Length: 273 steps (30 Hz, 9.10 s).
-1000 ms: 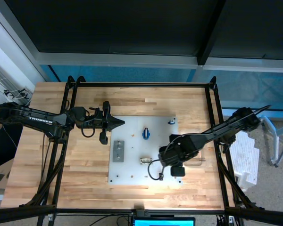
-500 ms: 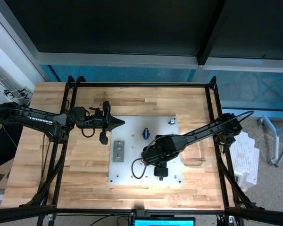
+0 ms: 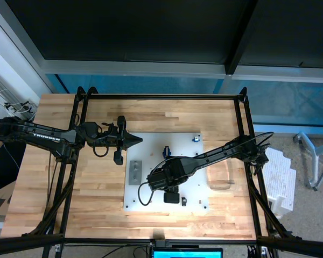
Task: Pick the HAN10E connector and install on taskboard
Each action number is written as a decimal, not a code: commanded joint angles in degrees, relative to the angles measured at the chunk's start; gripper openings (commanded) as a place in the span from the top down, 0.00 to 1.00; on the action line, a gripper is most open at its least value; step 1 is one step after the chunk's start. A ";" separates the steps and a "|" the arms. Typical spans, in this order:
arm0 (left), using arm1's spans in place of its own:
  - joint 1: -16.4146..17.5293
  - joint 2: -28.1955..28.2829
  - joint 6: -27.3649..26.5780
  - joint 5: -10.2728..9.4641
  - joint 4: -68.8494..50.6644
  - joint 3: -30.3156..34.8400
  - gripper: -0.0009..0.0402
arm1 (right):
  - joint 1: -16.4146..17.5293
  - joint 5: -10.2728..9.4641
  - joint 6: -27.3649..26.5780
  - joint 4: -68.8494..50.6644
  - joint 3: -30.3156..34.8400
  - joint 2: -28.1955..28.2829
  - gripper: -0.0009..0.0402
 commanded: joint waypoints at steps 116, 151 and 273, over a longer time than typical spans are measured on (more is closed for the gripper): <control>0.02 0.02 0.00 0.00 0.02 0.00 0.98 | 0.35 0.48 -2.10 8.76 -4.50 0.98 0.22; 0.00 0.02 0.00 0.00 0.02 0.00 0.98 | -0.39 0.52 -2.99 4.79 -4.57 -6.82 0.34; 0.00 0.02 0.00 0.00 0.02 0.00 0.98 | -20.31 -4.50 -16.00 97.90 -78.03 -64.32 0.98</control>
